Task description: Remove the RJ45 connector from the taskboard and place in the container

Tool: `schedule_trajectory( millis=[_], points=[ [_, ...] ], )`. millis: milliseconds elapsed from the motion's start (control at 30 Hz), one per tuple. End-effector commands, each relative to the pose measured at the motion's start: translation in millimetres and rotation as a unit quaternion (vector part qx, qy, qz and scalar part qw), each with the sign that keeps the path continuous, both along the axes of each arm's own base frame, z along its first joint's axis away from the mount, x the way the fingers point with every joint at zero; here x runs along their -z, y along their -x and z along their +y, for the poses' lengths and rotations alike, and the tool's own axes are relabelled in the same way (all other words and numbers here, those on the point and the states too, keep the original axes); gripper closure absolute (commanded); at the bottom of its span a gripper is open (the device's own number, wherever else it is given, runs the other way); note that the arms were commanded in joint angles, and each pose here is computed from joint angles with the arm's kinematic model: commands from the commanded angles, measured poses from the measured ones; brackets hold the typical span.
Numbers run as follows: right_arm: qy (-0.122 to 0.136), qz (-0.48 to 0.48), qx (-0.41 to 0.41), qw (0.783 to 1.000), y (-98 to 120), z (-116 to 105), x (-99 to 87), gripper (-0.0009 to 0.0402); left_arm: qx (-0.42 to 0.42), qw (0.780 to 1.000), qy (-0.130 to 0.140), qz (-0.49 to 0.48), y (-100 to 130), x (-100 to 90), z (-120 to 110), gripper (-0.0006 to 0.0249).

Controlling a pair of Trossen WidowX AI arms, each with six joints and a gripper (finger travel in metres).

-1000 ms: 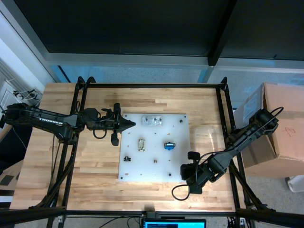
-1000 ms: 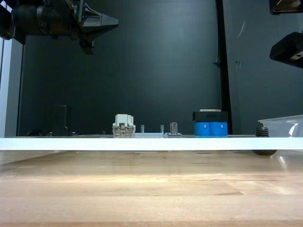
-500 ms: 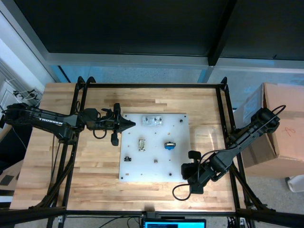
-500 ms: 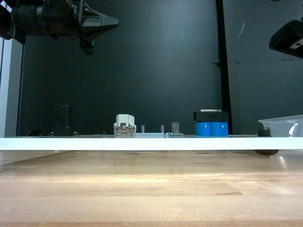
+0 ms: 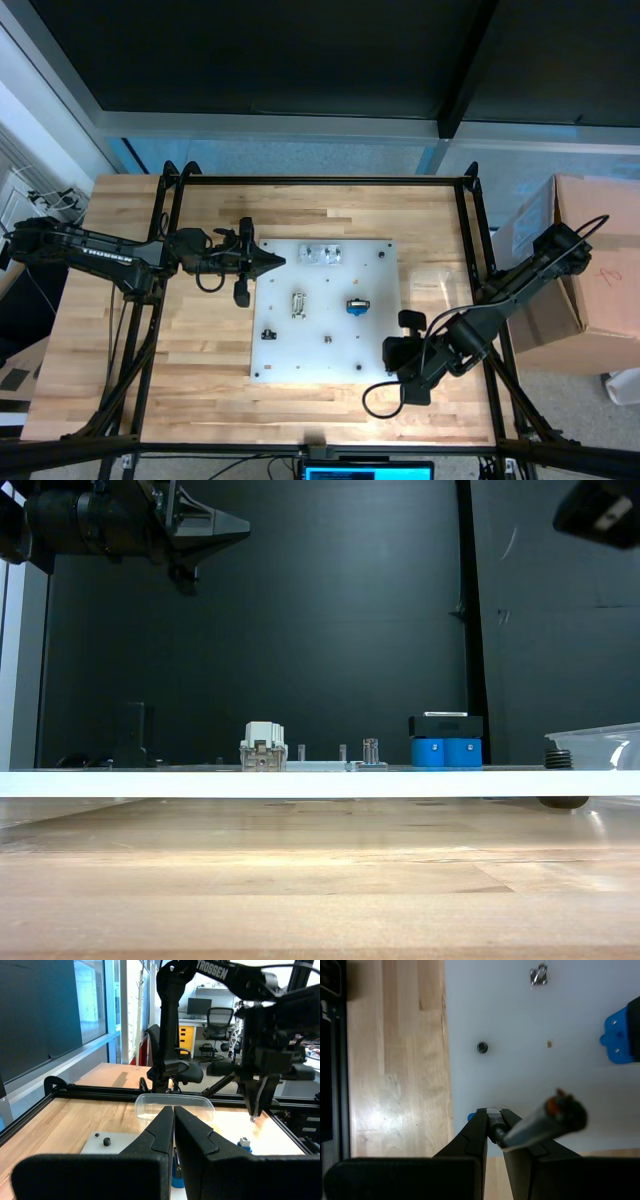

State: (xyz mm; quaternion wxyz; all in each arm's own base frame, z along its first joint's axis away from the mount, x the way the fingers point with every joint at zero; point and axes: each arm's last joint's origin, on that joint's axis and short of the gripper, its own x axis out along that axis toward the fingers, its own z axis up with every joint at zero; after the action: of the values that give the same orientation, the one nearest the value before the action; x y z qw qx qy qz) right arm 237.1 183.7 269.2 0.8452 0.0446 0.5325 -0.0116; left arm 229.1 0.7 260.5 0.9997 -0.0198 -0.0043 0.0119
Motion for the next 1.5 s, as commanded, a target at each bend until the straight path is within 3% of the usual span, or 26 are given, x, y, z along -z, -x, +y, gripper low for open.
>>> schedule_trajectory(
  millis=[33,167,567,900,1133,1500],
  points=[
    [-0.011,-0.014,0.007,1.000,-5.3,-1.5,-15.7,0.0393,0.000,1.000,0.000,0.000,-0.1,-0.1,0.1,0.0243],
    [-0.018,-0.030,0.009,0.999,-11.9,-5.4,-27.4,0.0393,0.000,1.000,0.000,0.000,-0.1,-0.1,0.1,0.0243],
    [-0.010,-0.028,0.026,0.999,-20.7,-19.6,-26.6,0.0390,0.000,1.000,0.000,0.000,-0.1,-0.1,0.1,0.0243],
    [0.002,-0.025,0.044,0.999,-25.0,-40.0,-27.7,0.0342,0.000,1.000,0.000,0.000,-0.1,-0.1,0.1,0.0243],
    [0.010,-0.018,0.067,0.998,-15.8,-65.6,-25.5,0.0318,0.000,1.000,0.000,0.000,-0.1,-0.1,0.1,0.0243],
    [0.011,-0.016,0.098,0.995,15.2,-97.7,-18.8,0.0199,0.000,1.000,0.000,0.000,-0.1,-0.1,0.0,0.0243]
  ],
)
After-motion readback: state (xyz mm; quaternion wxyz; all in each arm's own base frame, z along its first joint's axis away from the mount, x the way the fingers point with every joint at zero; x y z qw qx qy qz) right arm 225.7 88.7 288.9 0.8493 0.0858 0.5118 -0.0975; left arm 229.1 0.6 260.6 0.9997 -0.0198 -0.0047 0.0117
